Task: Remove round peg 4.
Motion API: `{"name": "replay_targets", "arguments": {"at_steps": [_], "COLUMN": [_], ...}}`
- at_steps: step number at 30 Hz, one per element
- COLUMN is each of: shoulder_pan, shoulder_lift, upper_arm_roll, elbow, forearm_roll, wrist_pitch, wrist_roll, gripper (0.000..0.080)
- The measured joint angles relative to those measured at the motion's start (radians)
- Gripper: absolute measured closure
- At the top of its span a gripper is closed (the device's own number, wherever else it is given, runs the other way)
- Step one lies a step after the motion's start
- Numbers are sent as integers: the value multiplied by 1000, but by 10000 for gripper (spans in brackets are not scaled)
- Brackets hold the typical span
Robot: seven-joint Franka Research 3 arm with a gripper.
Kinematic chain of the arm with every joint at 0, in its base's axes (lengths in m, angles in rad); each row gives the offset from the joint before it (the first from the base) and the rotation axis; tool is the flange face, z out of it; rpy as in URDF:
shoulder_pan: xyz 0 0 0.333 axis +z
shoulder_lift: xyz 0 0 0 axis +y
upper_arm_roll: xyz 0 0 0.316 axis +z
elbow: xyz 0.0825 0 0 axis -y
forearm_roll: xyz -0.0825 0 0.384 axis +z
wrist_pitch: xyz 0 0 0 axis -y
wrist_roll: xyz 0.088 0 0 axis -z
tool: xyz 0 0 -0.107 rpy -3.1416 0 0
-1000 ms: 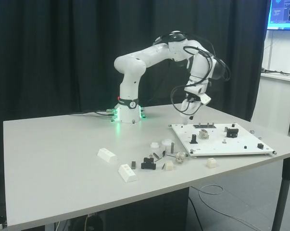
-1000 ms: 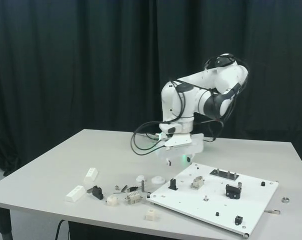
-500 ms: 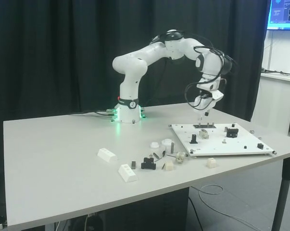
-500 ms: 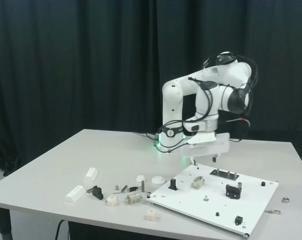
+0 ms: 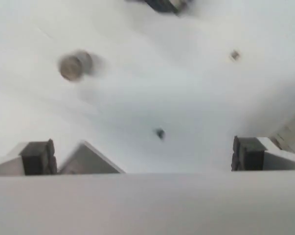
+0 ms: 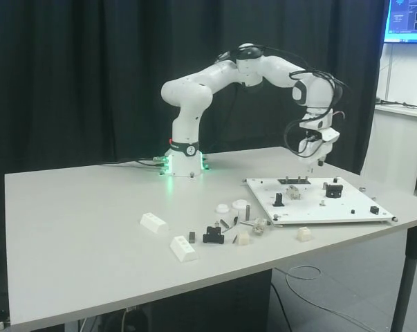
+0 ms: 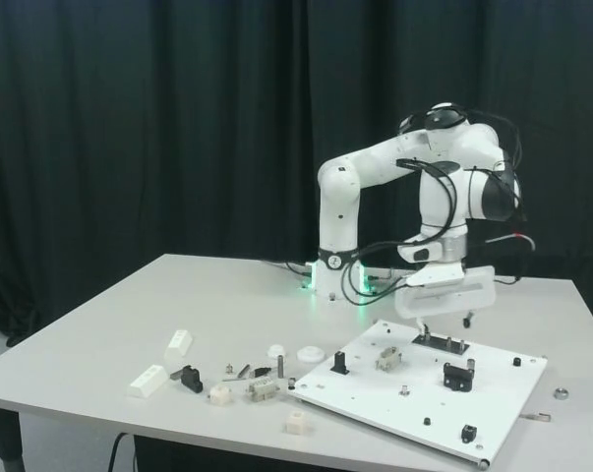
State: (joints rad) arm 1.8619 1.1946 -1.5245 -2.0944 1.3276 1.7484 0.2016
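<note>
the gripper hangs over the white board, its two black fingertips set wide apart with nothing between them. a small dark hole lies between the tips. a round grey peg stands further off, blurred, and a tiny screw sits well apart.

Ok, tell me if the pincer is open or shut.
Open. In the wrist view the pincer has its two black fingertips far apart, nothing between them.
</note>
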Motion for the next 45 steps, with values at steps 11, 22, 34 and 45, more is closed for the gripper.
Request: {"name": "replay_targets", "arguments": {"at_steps": [11, 22, 34, 45], "shoulder_pan": [-1, 11, 20, 13], "shoulder_lift": [1, 4, 5, 7], "upper_arm_roll": [48, 84, 112, 137], "elbow": [80, 116, 124, 124], "forearm_roll": [6, -27, -48, -52], "wrist_pitch": [47, 50, 87, 126], "wrist_roll": [48, 91, 118, 124], "gripper": [3, 3, 3, 3]}}
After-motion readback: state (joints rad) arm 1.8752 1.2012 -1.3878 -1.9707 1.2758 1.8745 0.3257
